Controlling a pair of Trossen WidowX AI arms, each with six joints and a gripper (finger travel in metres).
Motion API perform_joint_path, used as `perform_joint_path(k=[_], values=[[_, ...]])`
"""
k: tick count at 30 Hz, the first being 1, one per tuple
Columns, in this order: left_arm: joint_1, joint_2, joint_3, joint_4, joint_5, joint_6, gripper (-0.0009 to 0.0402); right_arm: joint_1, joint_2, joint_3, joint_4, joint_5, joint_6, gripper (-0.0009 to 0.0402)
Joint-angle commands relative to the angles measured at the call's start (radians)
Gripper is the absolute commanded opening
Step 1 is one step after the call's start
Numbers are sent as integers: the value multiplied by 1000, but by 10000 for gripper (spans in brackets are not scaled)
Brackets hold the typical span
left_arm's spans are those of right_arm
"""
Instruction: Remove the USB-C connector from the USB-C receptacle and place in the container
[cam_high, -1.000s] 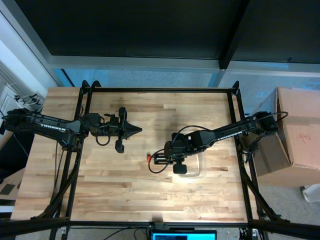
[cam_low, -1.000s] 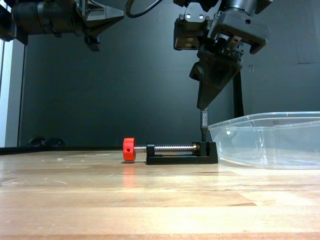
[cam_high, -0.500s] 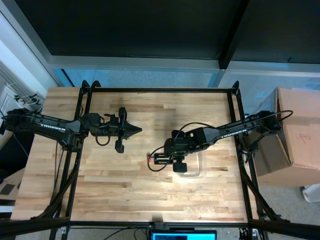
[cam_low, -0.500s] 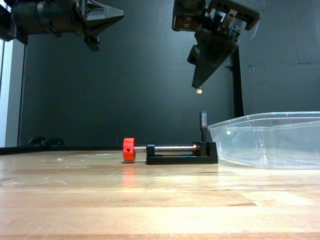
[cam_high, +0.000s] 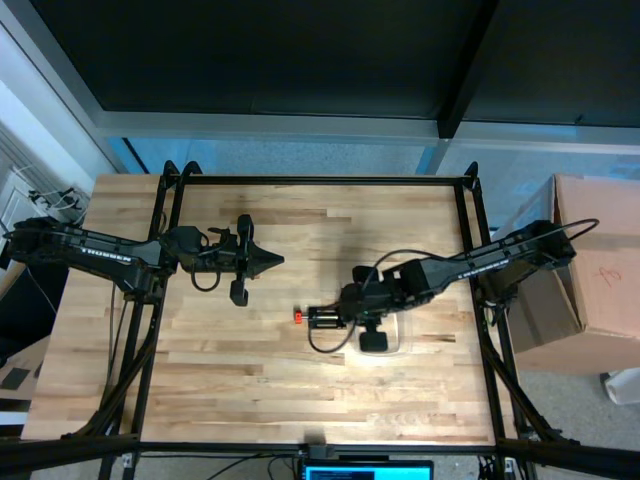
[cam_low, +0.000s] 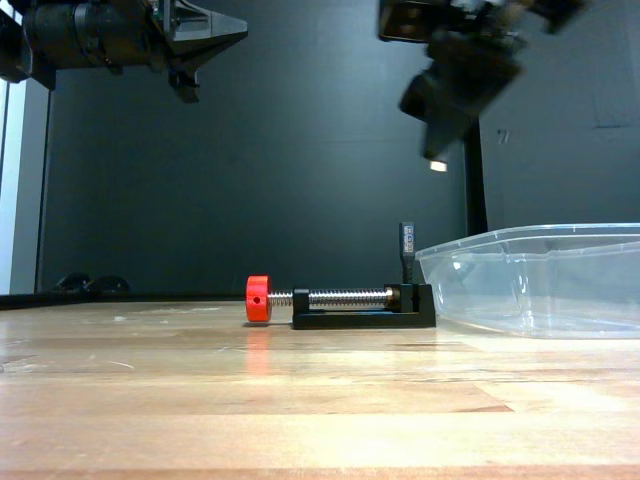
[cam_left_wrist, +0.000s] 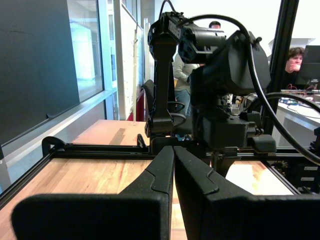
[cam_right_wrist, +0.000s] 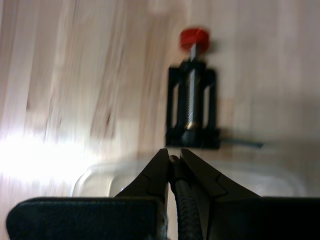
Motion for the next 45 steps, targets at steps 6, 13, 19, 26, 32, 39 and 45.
perform_joint_path(k=[6,13,19,26,32,39,45], values=[[0,0,0,0,0,0,0,20,-116,-180,25,1,2,0],[0,0,0,0,0,0,0,27,-153,-277,48,0,3,0],[0,0,0,0,0,0,0,35,-153,-297,60,-8,29,34],[0,0,0,0,0,0,0,39,-153,-303,63,3,51,148],[0,0,0,0,0,0,0,43,-153,-306,63,4,52,195],[0,0,0,0,0,0,0,45,-153,-306,71,29,56,196],[0,0,0,0,0,0,0,16,-200,-298,129,77,75,196]])
